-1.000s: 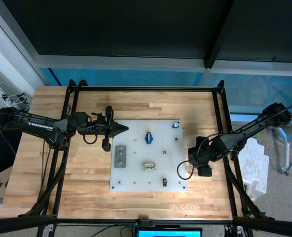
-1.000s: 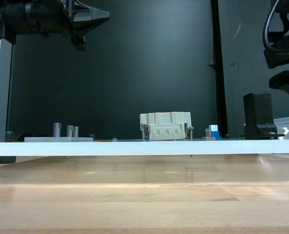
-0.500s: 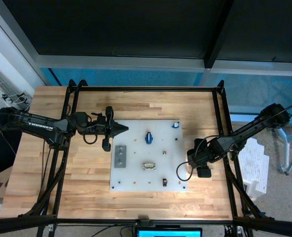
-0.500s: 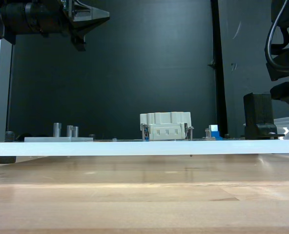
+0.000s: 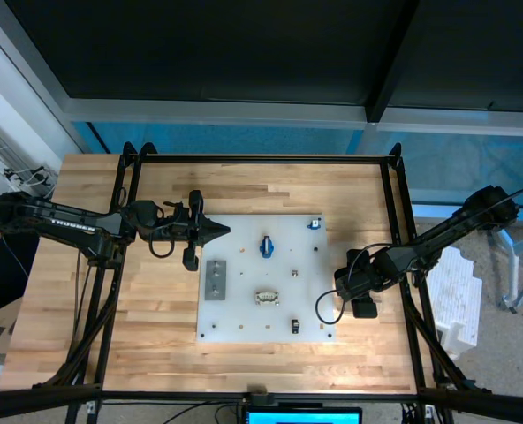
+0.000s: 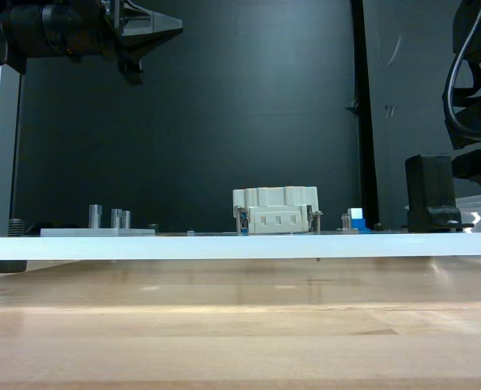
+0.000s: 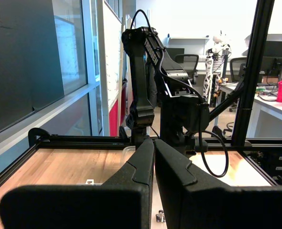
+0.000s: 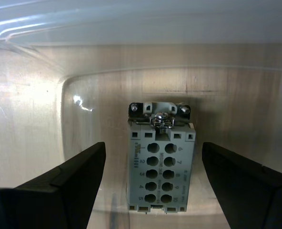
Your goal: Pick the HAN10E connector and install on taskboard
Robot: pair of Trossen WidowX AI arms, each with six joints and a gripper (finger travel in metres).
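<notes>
Where the taskboard [image 5: 239, 320] ends on its right side, the right gripper [image 5: 353, 290] hangs just off that edge, pointing down over a clear plastic tray [image 8: 93, 95]. HAN10E connector [image 8: 161, 164] lies flat on the tray floor, numbered pin holes facing up, metal bracket and screw at one end. Right gripper's fingers [image 8: 65, 183] stand wide apart, one on each side of the connector, neither touching it.

Left gripper [image 5: 216, 230] is over the taskboard's far-left corner, held high above the plate in the low view [image 6: 155, 28]. Its fingers [image 7: 141, 164] are pressed together, holding nothing.

On the taskboard:
- grey metal block [image 5: 216, 278] near the left edge
- blue part [image 5: 267, 246] toward the far side, about mid-width
- second beige insert [image 5: 265, 299], seated upright near the middle, nearer than the blue part [image 6: 275, 210]
- small black fitting [image 5: 296, 326] by the near edge

The taskboard lies flat on the wooden counter [image 5: 85, 336].
</notes>
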